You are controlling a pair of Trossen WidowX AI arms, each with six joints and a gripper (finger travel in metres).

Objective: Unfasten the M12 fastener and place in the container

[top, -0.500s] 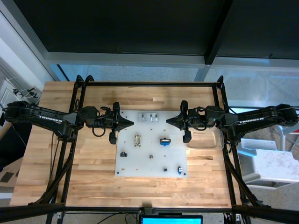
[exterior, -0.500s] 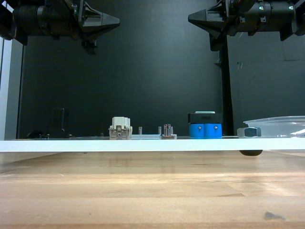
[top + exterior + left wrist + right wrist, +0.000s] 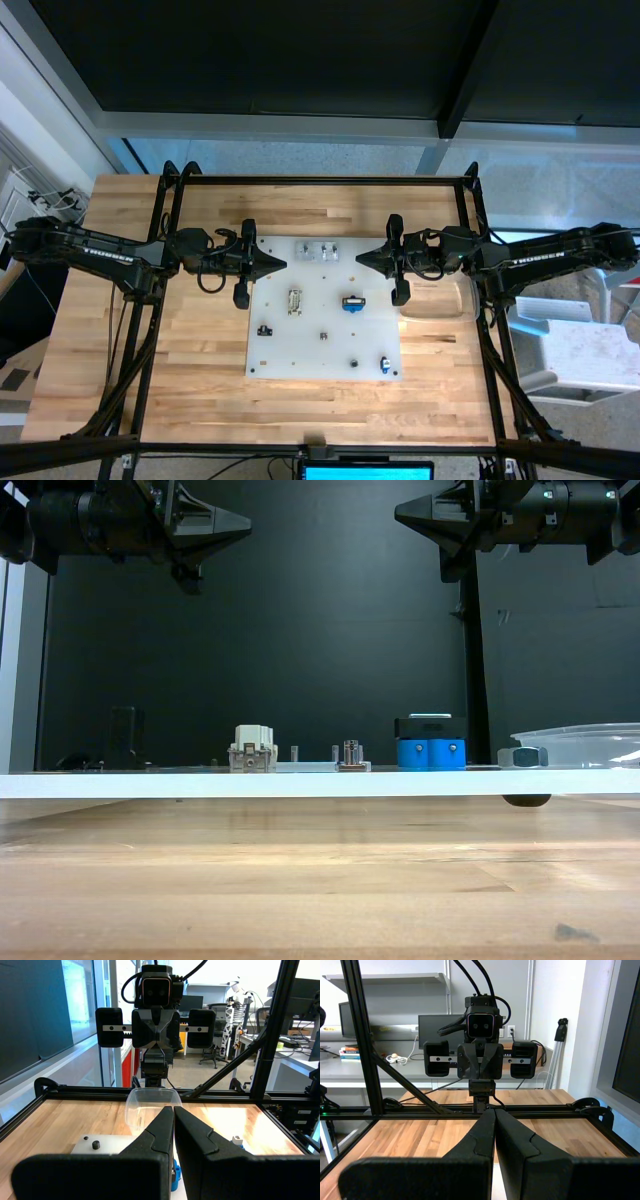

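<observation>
Since the earlier frame only my right arm has changed, and very little: in the low view its body sits a little higher and the right gripper [image 3: 397, 518] points slightly more upward. My left gripper [image 3: 248, 522] is where it was, and nothing on the white board [image 3: 300, 345] has moved. I judge that the work is only starting. The right arm seems to be beginning its travel, and no step of the unfastening is done.

Both grippers hang high above the far part of the board, with the tips pointing at each other and well apart. In the left wrist view the two fingers [image 3: 155, 1135] of my left gripper are pressed together, with only a thin line between them. In the right wrist view the fingers [image 3: 480, 1140] of my right gripper are pressed together in the same way. Both are clenched on nothing, and neither touches any part.

The M12 fastener [image 3: 353, 362] is on the board near its near right edge. In the low view it seems to lie against the container [image 3: 590, 742]. The high view shows that the container [image 3: 470, 300] stands off the right edge of the board, apart from it, and does not hold it. So I believe the fastener sits on its stud. My right gripper is the nearer one, but it is far above and behind the fastener.
</observation>
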